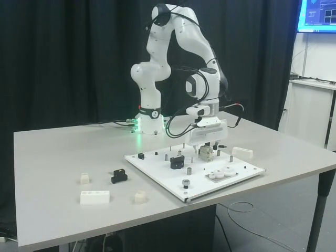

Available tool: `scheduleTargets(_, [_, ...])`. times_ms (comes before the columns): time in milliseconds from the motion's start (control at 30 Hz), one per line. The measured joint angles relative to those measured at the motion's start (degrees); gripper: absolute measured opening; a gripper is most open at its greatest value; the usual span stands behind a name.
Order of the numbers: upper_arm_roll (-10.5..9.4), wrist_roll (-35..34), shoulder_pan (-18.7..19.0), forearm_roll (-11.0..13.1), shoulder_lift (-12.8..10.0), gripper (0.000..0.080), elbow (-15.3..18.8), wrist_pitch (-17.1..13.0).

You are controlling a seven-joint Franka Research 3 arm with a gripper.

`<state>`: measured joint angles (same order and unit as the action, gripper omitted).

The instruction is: Remove waterproof.

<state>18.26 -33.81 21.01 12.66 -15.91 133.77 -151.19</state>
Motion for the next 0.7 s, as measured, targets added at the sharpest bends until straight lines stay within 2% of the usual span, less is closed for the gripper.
scheduleTargets(500, [0.13,-1.03,0.00,-2.80,0.13,0.0800,-1.40,2.61])
scheduleTargets(533, [0.15,-1.13,0.00,-2.94,0.13,0.0690,-1.53,2.90])
scheduleTargets(667, [0.21,-1.71,-0.01,-3.27,0.12,0.0690,-1.93,3.69])
scheduleTargets(700, [0.23,-1.87,-0.02,-3.32,0.12,0.0514,-1.99,3.84])
